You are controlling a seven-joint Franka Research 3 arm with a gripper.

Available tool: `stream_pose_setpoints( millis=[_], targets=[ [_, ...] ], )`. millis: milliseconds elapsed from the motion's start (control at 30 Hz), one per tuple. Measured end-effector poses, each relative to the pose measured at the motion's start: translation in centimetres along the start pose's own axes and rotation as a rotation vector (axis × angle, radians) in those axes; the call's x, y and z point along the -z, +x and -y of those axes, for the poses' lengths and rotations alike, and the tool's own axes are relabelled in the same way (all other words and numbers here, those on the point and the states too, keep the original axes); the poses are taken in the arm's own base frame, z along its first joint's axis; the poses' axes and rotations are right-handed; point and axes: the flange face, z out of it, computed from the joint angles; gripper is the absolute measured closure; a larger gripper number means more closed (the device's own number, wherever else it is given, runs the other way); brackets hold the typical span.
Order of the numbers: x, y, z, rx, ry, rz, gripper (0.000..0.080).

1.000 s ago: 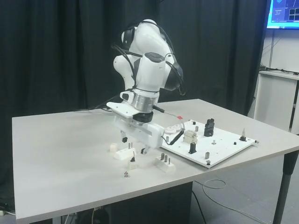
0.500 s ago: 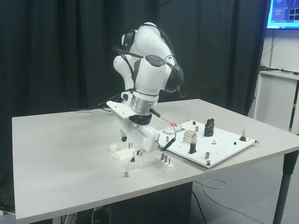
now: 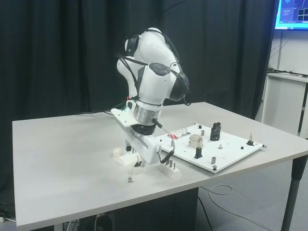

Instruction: Pick USB.

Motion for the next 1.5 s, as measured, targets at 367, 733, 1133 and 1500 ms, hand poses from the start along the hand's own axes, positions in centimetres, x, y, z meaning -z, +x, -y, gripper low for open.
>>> stream_pose_setpoints(
  millis=[367, 733, 1133, 1500],
  targets=[
    [-1.1, -0.4, -0.3, -0.035, -0.045, 0.019, 0.0003],
    [-2.6, -0.7, -0.5, -0.032, -0.08, 0.008, 0.0003],
    [-4.0, -1.1, -0.8, -0.026, -0.116, 0.01, 0.0003],
    [-4.3, -1.5, -0.9, -0.011, -0.132, 0.007, 0.0003]
  ],
)
